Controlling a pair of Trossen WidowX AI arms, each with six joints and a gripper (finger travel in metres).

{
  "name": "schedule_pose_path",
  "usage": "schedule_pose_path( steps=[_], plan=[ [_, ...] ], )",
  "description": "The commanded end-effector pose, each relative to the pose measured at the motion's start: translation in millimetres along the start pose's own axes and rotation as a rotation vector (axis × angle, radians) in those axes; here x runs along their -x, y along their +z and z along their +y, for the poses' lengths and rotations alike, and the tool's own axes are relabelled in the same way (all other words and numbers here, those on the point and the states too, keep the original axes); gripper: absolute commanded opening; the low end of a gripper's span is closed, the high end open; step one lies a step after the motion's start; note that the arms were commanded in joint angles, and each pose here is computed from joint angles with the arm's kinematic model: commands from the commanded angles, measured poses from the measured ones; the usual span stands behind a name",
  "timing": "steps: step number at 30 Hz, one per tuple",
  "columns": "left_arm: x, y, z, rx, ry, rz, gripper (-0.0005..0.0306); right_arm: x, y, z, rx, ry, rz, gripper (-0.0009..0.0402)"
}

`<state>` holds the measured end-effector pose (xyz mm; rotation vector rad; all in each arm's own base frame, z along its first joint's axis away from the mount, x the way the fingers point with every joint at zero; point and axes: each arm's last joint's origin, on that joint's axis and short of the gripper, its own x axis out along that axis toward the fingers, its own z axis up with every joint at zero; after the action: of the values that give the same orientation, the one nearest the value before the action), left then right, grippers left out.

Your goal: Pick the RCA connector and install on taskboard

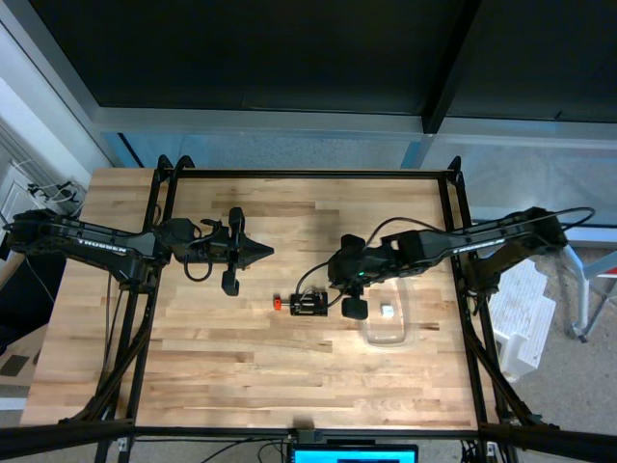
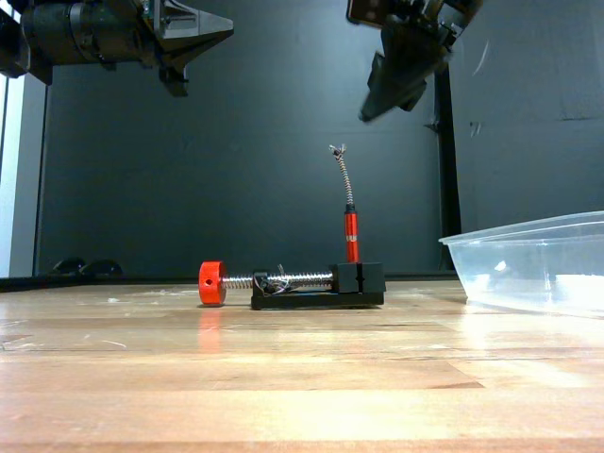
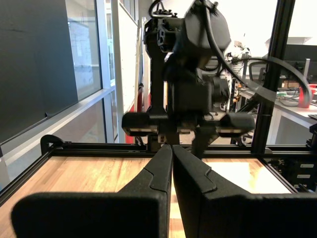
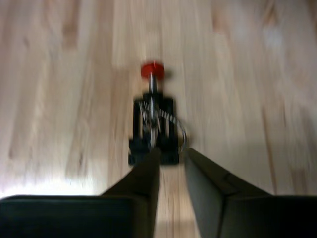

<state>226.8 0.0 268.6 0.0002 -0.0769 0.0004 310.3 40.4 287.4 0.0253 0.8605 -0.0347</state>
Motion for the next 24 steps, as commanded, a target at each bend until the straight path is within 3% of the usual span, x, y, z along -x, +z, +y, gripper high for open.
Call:
schedule_pose_path(
  steps=[1, 14, 24],
  plan=[
    [-0.1, -0.1, 0.1, 0.000, 0.000, 0.000, 0.0000, 11.0, 0.0, -7.6, -0.016, 0.003, -0.123, -0.0005],
    [-0.1, -0.1, 0.0, 0.000, 0.000, 0.000, 0.0000, 50.3, -16.9, -27.9, 0.005, -0.006, -0.552, 0.0000],
    [-0.1, -0.1, 0.1, 0.000, 0.000, 0.000, 0.0000, 54.0, -41.4, -38.4, -0.015, -0.024, -0.774, 0.0000]
  ],
)
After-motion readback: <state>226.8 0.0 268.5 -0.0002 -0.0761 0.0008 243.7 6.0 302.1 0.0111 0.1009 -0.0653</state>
